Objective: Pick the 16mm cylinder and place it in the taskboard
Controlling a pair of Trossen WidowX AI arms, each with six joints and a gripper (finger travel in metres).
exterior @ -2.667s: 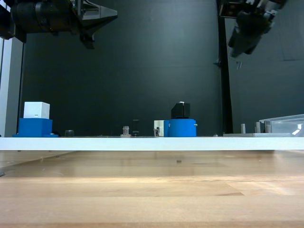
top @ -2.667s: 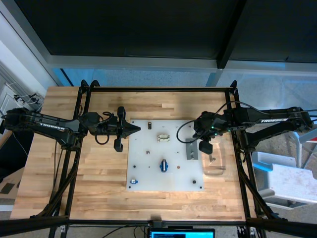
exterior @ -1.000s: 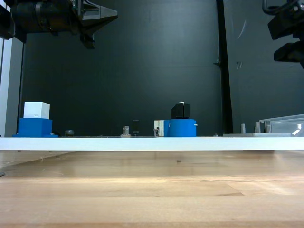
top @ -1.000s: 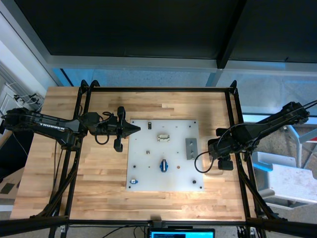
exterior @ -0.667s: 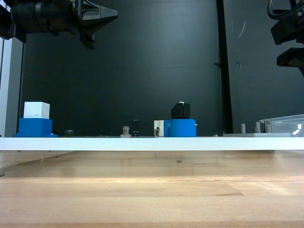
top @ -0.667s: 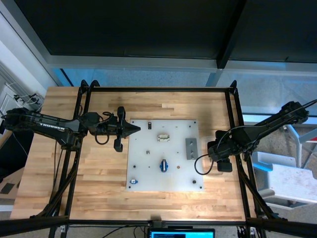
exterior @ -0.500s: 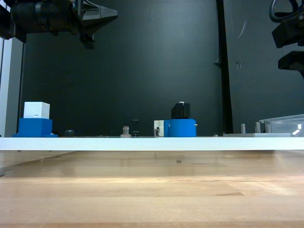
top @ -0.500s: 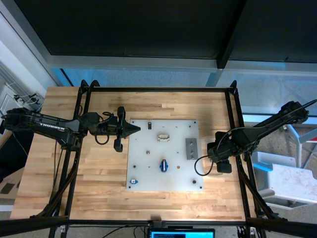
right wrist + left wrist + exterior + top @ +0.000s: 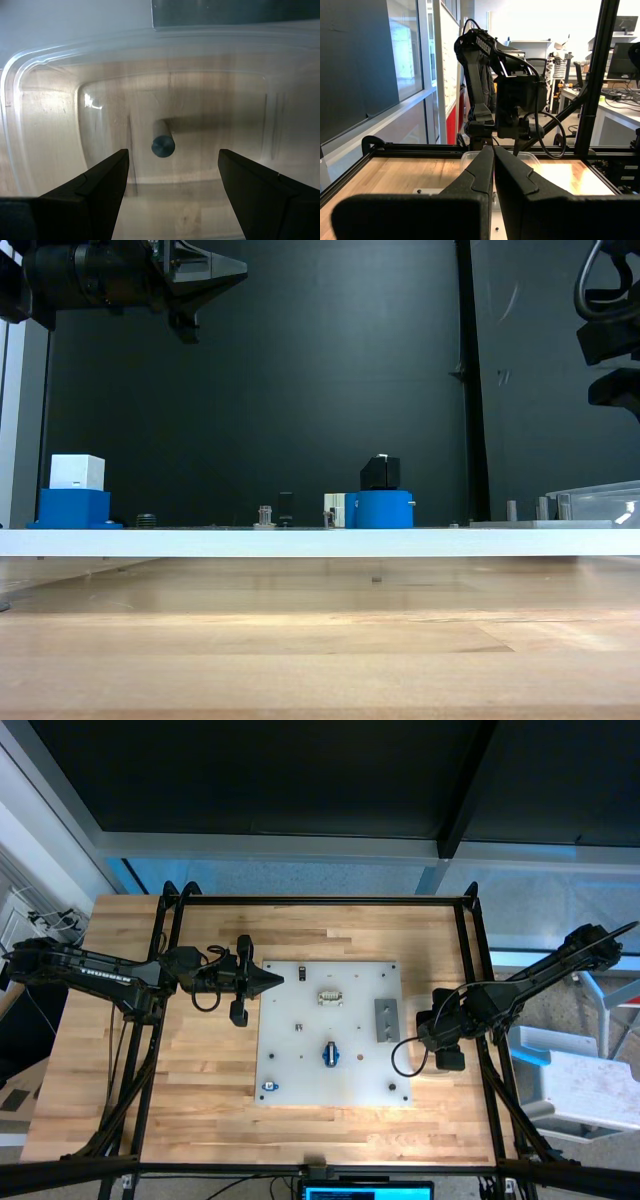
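A light wooden plank table (image 9: 190,1080) is seen, ringed by a black frame (image 9: 320,901). The white square taskboard (image 9: 300,1065) is laid on it, right of centre, its edges square to the table's. A clear plastic tray (image 9: 598,502) is set on the wood just beside the board's right edge. In the low view the board appears slightly raised off the wood, but this cannot be confirmed.

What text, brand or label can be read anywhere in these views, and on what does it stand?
"TROSSEN": on the left arm, high view.
"TROSSEN": on the right arm, left wrist view.
On the taskboard: no readable marks.
The left claw, shut, hangs at the taskboard's left edge; the right claw, open, is above the 16mm cylinder in the clear tray; neither carries text.
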